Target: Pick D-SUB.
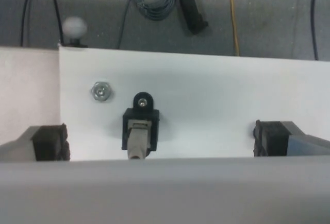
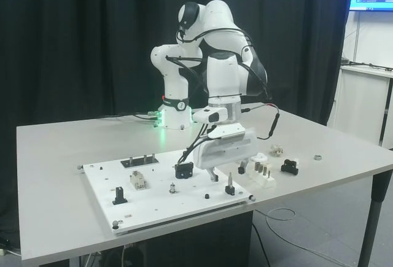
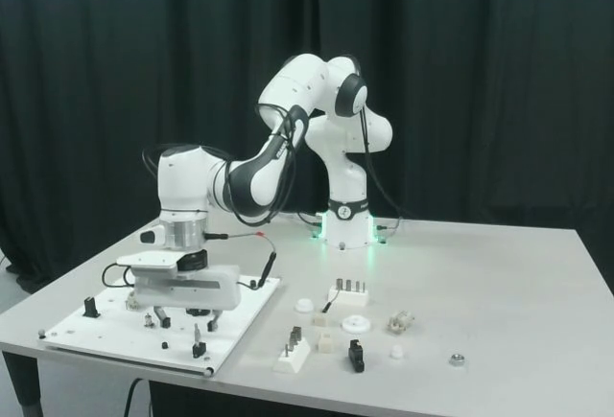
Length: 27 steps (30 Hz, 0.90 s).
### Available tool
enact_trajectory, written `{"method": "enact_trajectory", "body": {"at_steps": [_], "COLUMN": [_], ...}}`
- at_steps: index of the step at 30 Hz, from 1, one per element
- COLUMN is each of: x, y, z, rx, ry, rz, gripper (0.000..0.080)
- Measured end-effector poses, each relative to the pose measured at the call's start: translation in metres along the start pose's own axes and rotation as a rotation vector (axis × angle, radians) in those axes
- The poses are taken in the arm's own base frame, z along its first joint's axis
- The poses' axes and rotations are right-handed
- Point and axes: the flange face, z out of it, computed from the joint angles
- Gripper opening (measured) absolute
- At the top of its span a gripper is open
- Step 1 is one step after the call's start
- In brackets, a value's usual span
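The gripper (image 1: 160, 144) hangs just above the white board (image 2: 161, 208) on the grey table (image 2: 55, 156), its jaws spread wide and holding nothing. In the wrist view both black fingertips (image 1: 50, 142) stand well apart, one at each side of the picture.

Between them, nearer one finger than the other, sits a grey plug (image 1: 138, 140) in a black holder (image 1: 140, 127) on the board; whether this is the D-SUB cannot be told. The fingers do not touch it. A hex nut (image 1: 101, 91) lies on the board just beside the holder.

In the first room view the gripper (image 2: 227, 167) hangs over the board's near right part, close to a black block (image 2: 183, 170). Small loose parts (image 3: 345, 326) lie on the table beside the board.
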Motion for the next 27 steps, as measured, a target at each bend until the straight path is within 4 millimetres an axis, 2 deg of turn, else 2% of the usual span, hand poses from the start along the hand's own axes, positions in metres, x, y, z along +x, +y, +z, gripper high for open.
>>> {"method": "enact_trajectory", "body": {"at_steps": [14, 27], "x": [0.0, -0.017], "y": [-0.002, -0.022], "z": [-0.013, -0.033], "rx": [-0.019, -0.012], "ry": [-0.017, -0.099], "rz": [-0.043, -0.071], "gripper": [0.08, 0.08]}}
